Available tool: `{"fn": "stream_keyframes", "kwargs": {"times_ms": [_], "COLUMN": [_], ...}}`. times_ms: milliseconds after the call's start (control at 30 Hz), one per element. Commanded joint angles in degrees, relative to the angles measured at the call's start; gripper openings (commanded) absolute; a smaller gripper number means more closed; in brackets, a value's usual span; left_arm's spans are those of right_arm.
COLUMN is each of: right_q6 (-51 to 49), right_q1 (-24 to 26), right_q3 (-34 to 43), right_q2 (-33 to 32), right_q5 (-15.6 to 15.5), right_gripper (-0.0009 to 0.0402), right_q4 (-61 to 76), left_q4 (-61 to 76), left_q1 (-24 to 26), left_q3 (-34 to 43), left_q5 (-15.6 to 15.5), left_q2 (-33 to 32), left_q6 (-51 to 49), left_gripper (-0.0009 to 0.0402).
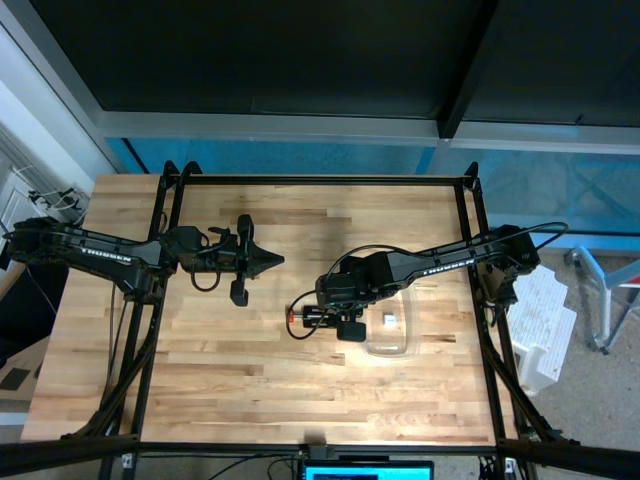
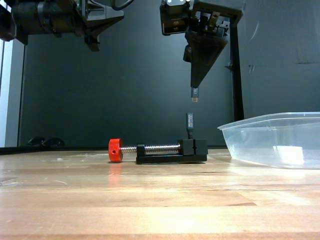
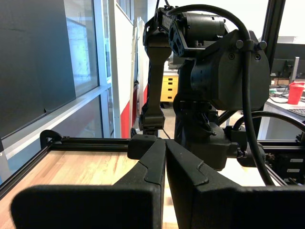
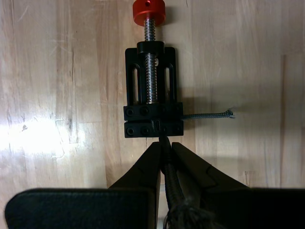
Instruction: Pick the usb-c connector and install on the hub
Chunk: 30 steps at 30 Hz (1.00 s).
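Note:
My right gripper (image 2: pixel 194 82) hangs point-down over the black vise (image 2: pixel 172 150) and is shut on the usb-c connector (image 2: pixel 194 93). The plug end sticks out below the fingertips. It is a short gap above the hub (image 2: pixel 189 122), which stands upright, clamped in the vise, and it is clear of the hub's port. In the right wrist view the fingers (image 4: pixel 148 164) pinch the connector's cable (image 4: pixel 165 148) just short of the vise jaws (image 4: pixel 153 121). My left gripper (image 1: pixel 268 260) hovers high at the table's left-centre, shut and holding nothing, well away from the vise.
The vise's red knob (image 2: pixel 115 150) points left. A clear plastic container (image 2: pixel 277 137) sits just right of the vise, with a small item (image 1: pixel 389 319) inside. A braided cord (image 4: pixel 209 115) trails from the vise. Black frame rails (image 1: pixel 320 181) border the table.

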State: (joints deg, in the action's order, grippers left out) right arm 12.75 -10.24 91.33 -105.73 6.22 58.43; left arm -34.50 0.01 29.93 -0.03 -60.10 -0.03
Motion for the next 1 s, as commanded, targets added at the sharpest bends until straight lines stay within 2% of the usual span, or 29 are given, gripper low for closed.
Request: {"fn": "stream_keyframes", "kwargs": {"times_ms": [33, 233, 1000], "right_q6": [0.2, -0.87, -1.25], "right_q1": [-0.04, -0.02, -0.13], "right_q3": [1.25, 4.5, 3.3], "right_q2": [-0.94, -3.65, -4.72], "right_q5": [-0.02, 0.13, 0.15], "right_gripper": [0.0, 0.0, 0.0], "right_q4": [-0.02, 2.08, 0.7], "left_q4": [-0.02, -0.02, -0.02], "left_q1": [-0.02, -0.02, -0.02], "left_q3": [0.02, 0.02, 0.02], "left_q5": [0.02, 0.02, 0.02], "left_q2": [-0.02, -0.02, -0.02], "left_q6": [0.02, 0.02, 0.02], "left_gripper": [0.0, 0.0, 0.0]}}
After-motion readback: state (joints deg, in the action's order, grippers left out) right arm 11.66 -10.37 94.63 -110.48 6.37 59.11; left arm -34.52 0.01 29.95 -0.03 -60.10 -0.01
